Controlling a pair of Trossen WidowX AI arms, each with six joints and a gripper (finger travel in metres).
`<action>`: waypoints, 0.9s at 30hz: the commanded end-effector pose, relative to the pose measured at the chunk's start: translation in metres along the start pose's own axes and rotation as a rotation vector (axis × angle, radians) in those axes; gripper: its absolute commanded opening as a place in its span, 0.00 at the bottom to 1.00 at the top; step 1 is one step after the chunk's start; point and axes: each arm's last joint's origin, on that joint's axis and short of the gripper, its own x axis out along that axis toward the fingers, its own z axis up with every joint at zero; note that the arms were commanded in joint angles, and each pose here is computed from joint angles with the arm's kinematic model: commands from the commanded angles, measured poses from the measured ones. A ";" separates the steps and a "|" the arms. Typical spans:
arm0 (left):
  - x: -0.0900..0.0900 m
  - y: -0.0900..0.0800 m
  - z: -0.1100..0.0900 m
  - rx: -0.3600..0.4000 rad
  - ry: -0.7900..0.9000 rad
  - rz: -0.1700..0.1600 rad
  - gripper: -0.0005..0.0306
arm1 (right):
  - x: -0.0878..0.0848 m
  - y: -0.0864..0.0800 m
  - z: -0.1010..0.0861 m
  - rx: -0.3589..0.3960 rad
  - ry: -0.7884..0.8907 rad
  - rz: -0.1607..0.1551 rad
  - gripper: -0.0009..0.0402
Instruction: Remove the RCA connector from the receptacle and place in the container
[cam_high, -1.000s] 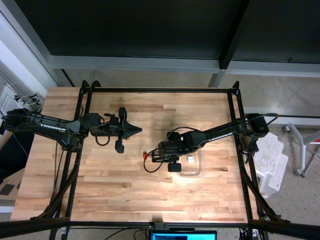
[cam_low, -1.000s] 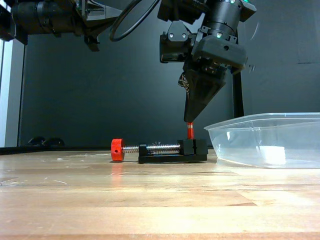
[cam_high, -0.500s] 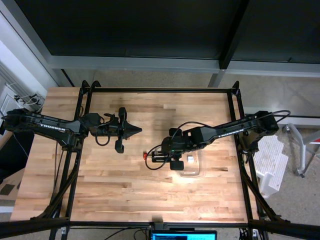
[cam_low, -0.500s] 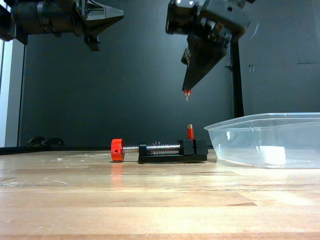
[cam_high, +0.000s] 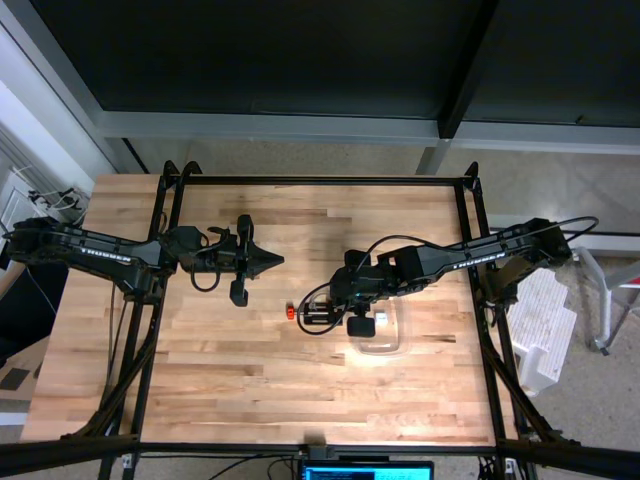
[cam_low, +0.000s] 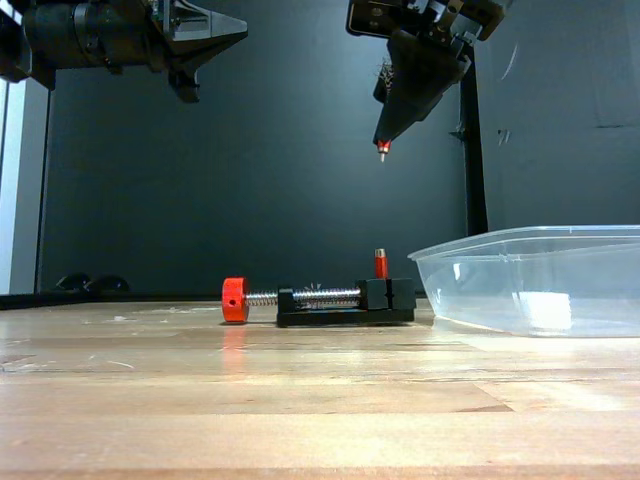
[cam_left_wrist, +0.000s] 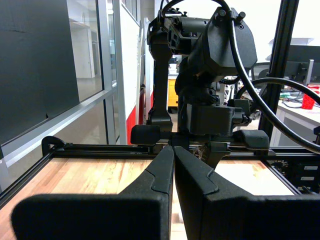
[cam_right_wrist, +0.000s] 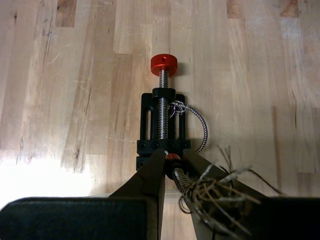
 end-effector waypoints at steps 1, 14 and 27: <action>0.000 0.000 0.000 0.000 0.000 0.000 0.02 | -0.005 0.000 -0.003 0.004 0.000 0.002 0.03; 0.000 0.000 0.000 0.000 0.000 0.000 0.02 | -0.017 -0.006 -0.055 0.052 0.061 -0.007 0.03; 0.000 0.000 0.000 0.000 0.000 0.000 0.02 | -0.004 -0.006 -0.094 0.086 0.211 -0.031 0.03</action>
